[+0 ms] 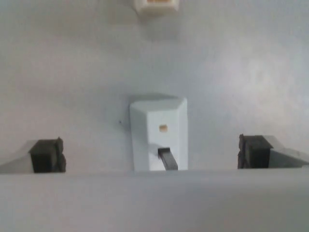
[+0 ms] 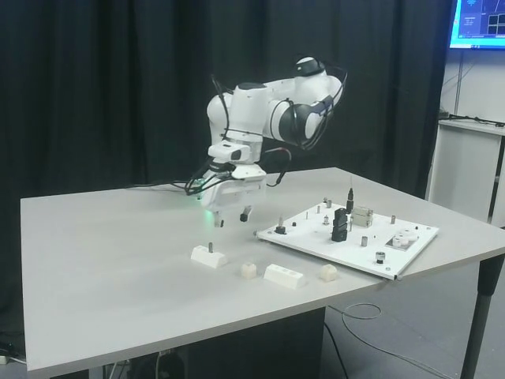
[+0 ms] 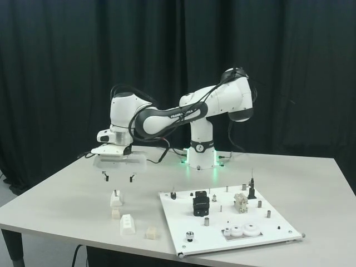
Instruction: Pick square peg 2.
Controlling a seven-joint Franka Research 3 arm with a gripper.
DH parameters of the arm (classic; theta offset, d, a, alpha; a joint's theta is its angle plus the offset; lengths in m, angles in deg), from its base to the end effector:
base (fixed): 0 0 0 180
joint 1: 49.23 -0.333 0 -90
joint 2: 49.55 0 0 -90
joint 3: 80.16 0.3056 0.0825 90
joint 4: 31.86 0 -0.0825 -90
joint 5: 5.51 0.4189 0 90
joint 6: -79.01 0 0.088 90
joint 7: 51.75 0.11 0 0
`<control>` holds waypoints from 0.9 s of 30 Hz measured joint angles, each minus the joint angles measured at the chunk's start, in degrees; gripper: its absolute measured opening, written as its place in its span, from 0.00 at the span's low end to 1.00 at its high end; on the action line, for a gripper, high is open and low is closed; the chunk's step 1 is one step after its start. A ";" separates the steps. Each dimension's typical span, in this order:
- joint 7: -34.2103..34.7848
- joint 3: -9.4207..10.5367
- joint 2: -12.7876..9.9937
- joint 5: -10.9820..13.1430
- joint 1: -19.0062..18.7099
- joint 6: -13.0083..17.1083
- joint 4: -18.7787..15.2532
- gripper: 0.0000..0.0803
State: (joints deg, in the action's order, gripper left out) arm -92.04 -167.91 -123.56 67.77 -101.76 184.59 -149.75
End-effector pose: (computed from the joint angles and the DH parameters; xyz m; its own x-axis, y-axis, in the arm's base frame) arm 0.5388 -0.2467 0.2651 0.9212 -0.3866 0.0437 -0.3891 -0.9139 0.1158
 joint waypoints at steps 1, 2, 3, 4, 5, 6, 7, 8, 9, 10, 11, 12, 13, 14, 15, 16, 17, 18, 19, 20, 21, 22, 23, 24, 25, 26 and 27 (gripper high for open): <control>-0.24 0.11 0.00 0.00 0.23 -0.04 -0.09 1.00; -0.48 0.23 0.00 0.02 0.47 -0.09 -0.16 1.00; -0.71 0.36 0.00 0.06 0.73 -0.16 -0.20 1.00; -0.92 0.50 0.00 0.10 0.98 -0.25 -0.21 1.00; -1.11 0.63 0.00 0.15 1.22 -0.37 -0.21 1.00; -1.28 0.76 0.00 0.20 1.48 -0.50 -0.21 1.00; -1.49 0.91 0.00 0.25 1.75 -0.67 -0.21 1.00; -1.77 1.07 0.00 0.29 2.01 -0.84 -0.21 1.00; -2.08 1.21 0.00 0.33 2.26 -1.05 -0.21 1.00; -2.45 1.35 -0.01 0.37 2.52 -1.29 -0.19 1.00; -2.81 1.46 -0.03 0.41 2.74 -1.49 -0.17 1.00; -3.21 1.58 -0.05 0.46 2.99 -1.65 -0.16 1.00; -3.66 1.72 -0.06 0.52 3.22 -1.74 -0.14 1.00; -4.23 1.87 -0.07 0.58 3.46 -1.81 -0.13 1.00; -4.85 2.02 -0.10 0.64 3.68 -1.89 -0.12 1.00; -5.48 2.16 -0.14 0.72 3.90 -1.99 -0.10 1.00; -6.09 2.31 -0.18 0.84 4.12 -2.07 -0.09 1.00; -6.54 2.46 -0.24 0.99 4.32 -2.12 -0.09 1.00; -6.91 2.62 -0.30 1.18 4.54 -2.13 -0.09 1.00; -7.17 2.77 -0.37 1.42 4.73 -2.13 -0.08 1.00; -7.40 2.92 -0.45 1.70 4.93 -2.13 -0.08 1.00; -7.56 3.05 -0.53 1.97 5.12 -2.13 -0.08 1.00; -7.71 3.19 -0.58 2.27 5.30 -2.13 -0.07 1.00; -7.80 3.33 -0.60 2.58 5.47 -2.13 -0.06 1.00; -7.84 3.48 -0.61 2.89 5.64 -2.13 -0.05 1.00; -7.84 3.61 -0.61 3.14 5.80 -2.13 -0.03 1.00; -7.84 3.74 -0.61 3.42 5.99 -2.13 -0.01 1.00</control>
